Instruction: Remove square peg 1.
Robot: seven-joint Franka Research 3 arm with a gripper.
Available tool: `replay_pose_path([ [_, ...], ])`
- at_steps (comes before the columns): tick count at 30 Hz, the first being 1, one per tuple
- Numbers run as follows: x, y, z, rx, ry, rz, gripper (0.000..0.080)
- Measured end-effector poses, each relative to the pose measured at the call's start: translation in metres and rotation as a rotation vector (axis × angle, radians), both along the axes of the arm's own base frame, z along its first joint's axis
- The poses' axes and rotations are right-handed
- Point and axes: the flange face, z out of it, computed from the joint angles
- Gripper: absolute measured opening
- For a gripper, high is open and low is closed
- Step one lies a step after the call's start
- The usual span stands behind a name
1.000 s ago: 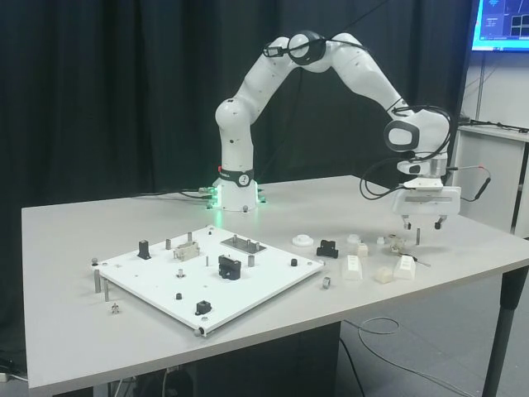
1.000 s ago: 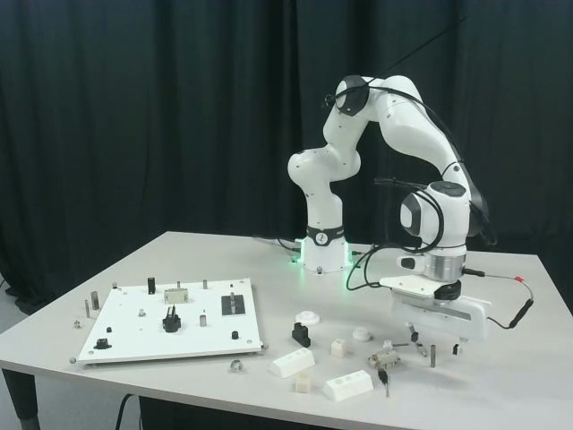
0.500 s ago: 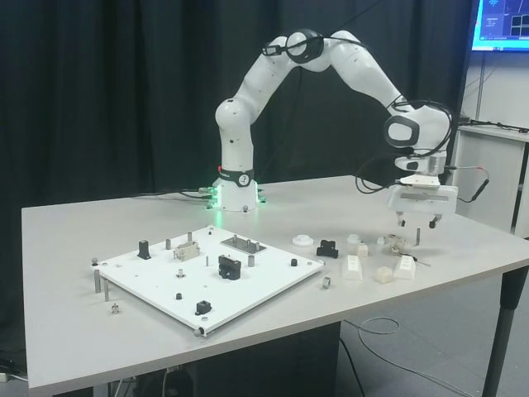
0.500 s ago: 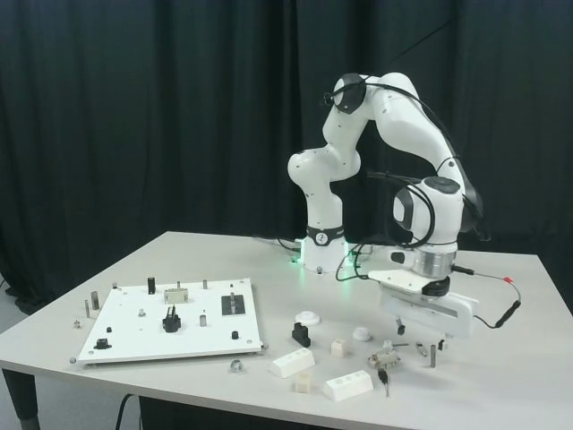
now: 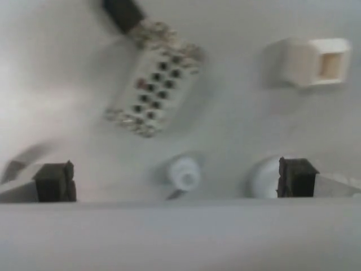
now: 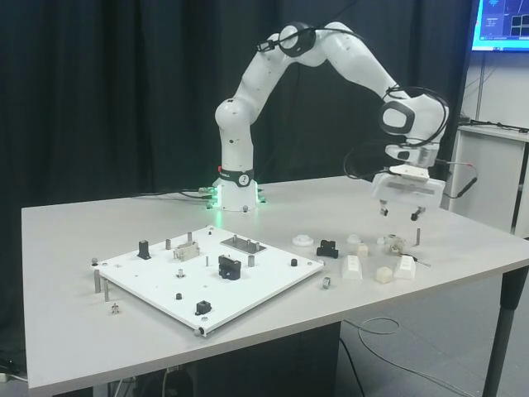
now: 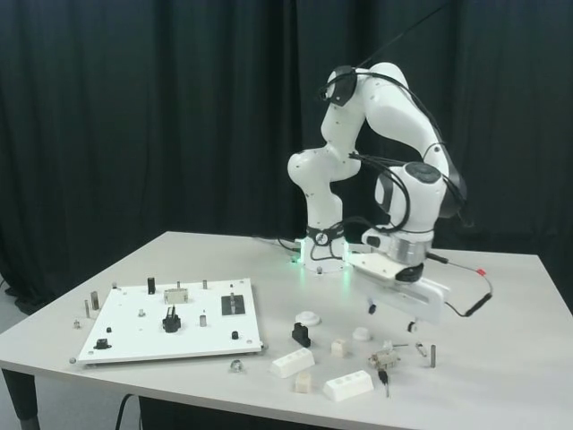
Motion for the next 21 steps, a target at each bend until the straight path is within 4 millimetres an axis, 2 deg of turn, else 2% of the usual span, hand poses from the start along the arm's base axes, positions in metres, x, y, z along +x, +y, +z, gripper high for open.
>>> replay_pose_path([
  [9,-0.004,-0.041,0.003,-0.033,0.053,0.046,0.0800],
  [21,-0.022,-0.103,0.000,-0.056,0.118,0.087,0.0800],
])
